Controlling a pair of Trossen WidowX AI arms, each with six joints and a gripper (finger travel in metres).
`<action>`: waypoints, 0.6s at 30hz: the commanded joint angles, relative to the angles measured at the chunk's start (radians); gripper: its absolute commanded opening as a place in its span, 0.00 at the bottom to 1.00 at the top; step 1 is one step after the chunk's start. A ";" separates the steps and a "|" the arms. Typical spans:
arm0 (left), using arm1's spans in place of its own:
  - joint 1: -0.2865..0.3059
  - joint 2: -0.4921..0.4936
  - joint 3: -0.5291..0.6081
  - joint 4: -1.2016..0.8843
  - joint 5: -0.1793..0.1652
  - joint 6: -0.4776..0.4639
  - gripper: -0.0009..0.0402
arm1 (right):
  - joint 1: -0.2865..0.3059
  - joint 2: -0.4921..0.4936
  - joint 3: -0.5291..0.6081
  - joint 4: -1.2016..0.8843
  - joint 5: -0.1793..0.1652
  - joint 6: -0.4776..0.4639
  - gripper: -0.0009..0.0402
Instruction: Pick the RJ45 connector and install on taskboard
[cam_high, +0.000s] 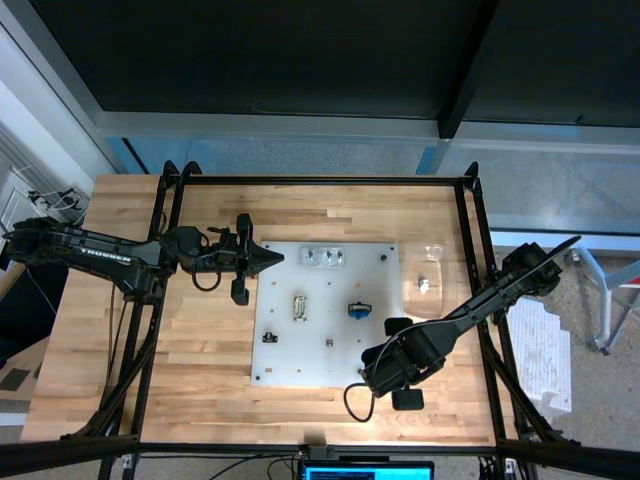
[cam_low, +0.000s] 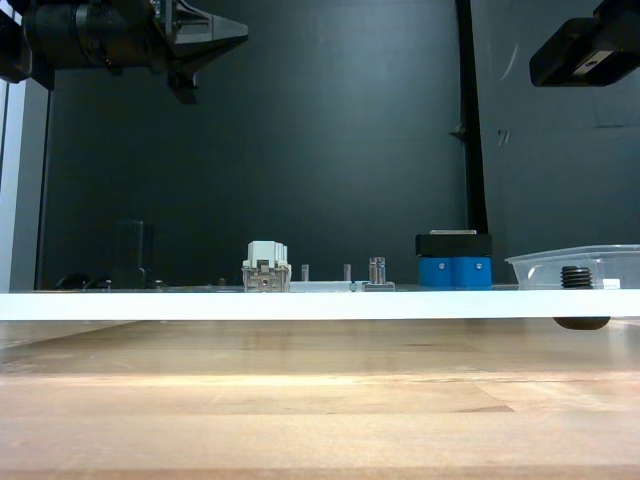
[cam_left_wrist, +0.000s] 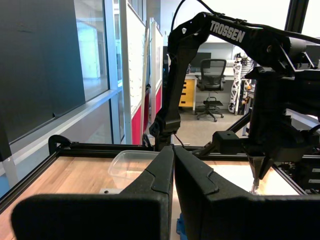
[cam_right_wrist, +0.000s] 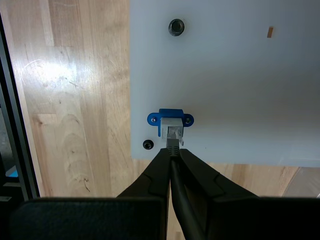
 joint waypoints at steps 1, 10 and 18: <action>0.000 0.000 0.000 0.000 0.000 0.000 0.02 | 0.001 0.001 0.000 0.006 0.000 0.001 0.02; 0.000 0.000 0.000 0.000 0.000 0.000 0.02 | 0.003 0.001 -0.005 0.024 0.001 0.000 0.02; 0.000 0.000 0.000 0.000 0.000 0.000 0.02 | 0.003 0.001 -0.016 0.031 0.001 0.000 0.02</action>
